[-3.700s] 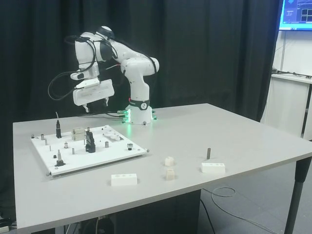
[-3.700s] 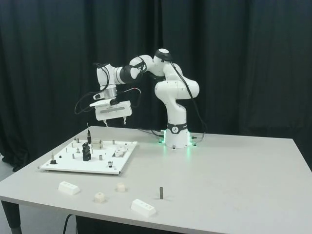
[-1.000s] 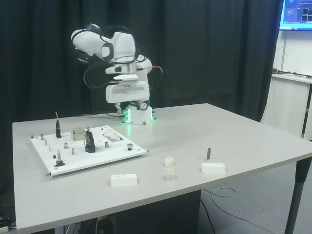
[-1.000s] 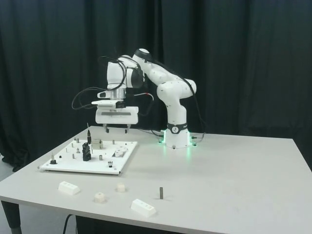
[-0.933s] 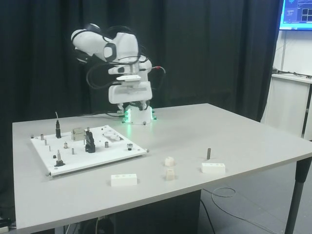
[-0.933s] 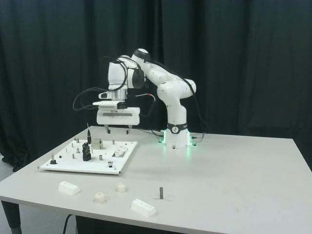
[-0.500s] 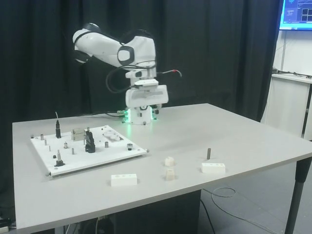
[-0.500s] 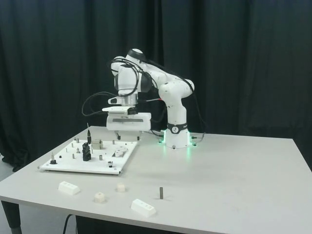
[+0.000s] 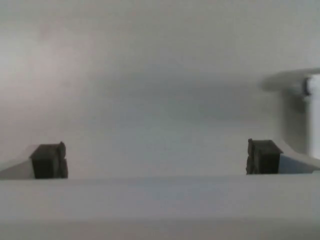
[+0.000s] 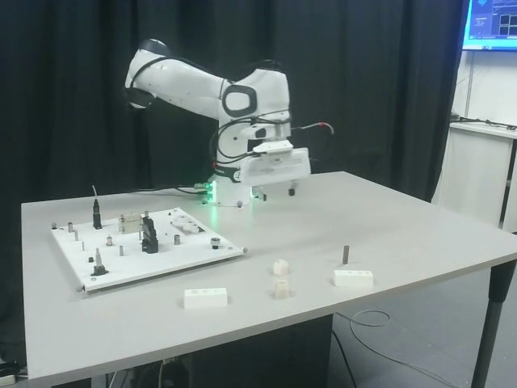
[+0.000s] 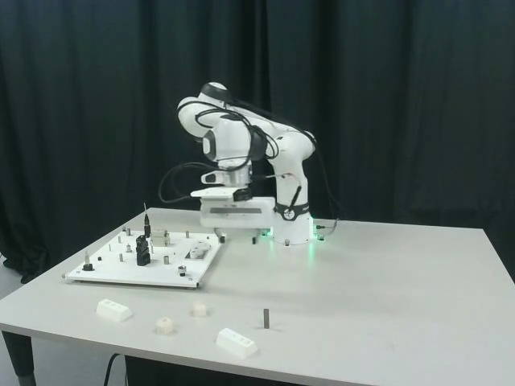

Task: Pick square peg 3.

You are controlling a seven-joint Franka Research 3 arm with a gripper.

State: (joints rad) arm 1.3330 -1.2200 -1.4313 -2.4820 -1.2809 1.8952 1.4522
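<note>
The square peg (image 10: 346,255) is a short dark grey post standing upright on the grey table near its front edge, also seen as the peg (image 11: 265,318) in the second room view. My gripper (image 10: 275,194) hangs above the table in front of the robot's base, well behind the peg and far from it. The gripper (image 11: 237,235) sits just past the white board's corner there. In the wrist view the gripper (image 9: 156,159) is open wide, black pads (image 9: 48,161) far apart, with only bare table between them.
A white board (image 10: 186,250) carrying several small fixtures lies on the table's left part. In front lie a white block (image 10: 205,297), two small white pieces (image 10: 280,267), and another white block (image 10: 353,278) beside the peg. A white part (image 9: 312,115) shows in the wrist view.
The arm has swung from above the white board to the table's middle and come lower. The gripper stays open and holds nothing.
</note>
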